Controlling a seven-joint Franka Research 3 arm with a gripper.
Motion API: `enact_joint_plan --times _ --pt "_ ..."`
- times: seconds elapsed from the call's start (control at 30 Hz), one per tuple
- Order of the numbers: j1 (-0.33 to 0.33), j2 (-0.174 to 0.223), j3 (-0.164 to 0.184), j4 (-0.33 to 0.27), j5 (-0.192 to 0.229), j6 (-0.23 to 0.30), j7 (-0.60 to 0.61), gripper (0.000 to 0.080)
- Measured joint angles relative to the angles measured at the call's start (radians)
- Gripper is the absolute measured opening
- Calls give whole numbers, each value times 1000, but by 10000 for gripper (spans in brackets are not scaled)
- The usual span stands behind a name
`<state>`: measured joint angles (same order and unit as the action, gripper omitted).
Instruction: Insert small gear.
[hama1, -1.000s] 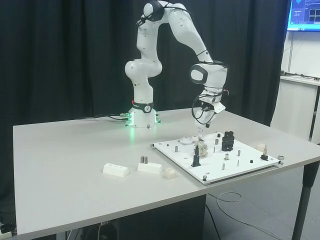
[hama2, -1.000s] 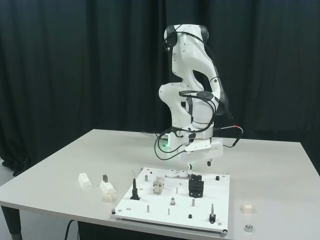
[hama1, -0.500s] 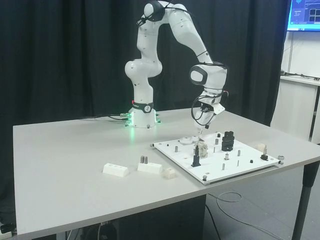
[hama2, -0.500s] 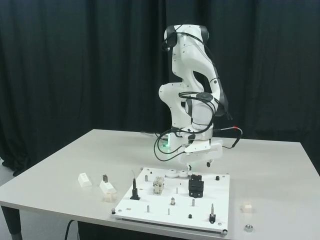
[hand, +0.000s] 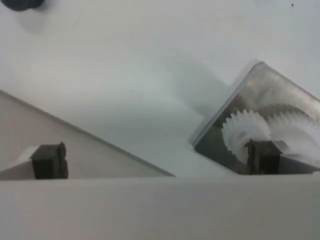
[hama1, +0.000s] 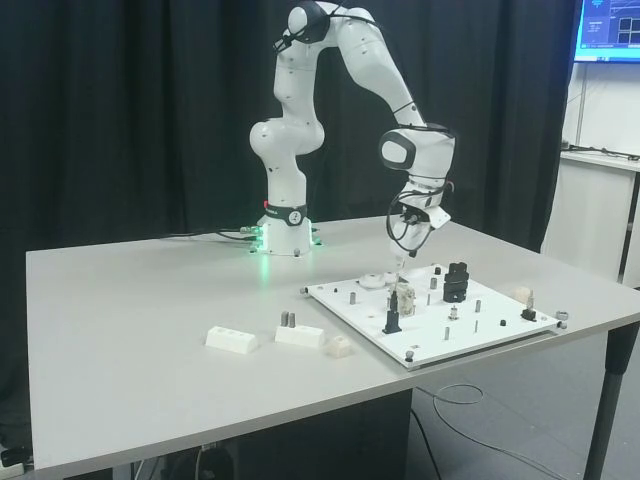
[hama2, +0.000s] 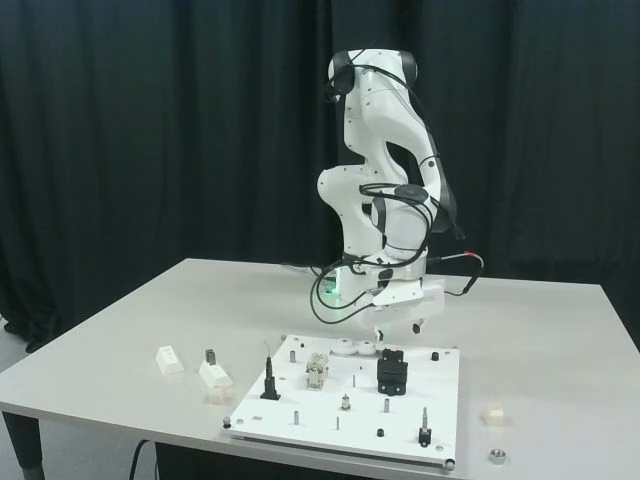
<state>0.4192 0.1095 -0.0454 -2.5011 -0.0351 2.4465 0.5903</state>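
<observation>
Small white toothed gear (hand: 244, 134): seated, meshing larger white gear (hand: 296, 131) on grey metal plate (hand: 260, 90). Gripper (hama1: 399, 262) finger state: cannot tell. Advised: lift straight up, no sideways drag.

White arm (hama1: 345, 60), black cables (hama2: 400, 200)

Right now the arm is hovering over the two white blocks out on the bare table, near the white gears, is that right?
Not quite. The arm's fingers hover over the back edge of the white assembly board, near the white gears, as the second room view shows. The two white blocks lie off to the side of the board on the grey table.
</observation>
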Motion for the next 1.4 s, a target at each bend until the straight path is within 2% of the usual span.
enact_joint_plan --times 0.57,0.87,1.4 --pt "-35 -9 -3 5 -49 -1 -2 800" --pt "-48 5 -3 5 -50 8 -8 800" --pt "-63 38 -3 5 -51 65 -20 800"
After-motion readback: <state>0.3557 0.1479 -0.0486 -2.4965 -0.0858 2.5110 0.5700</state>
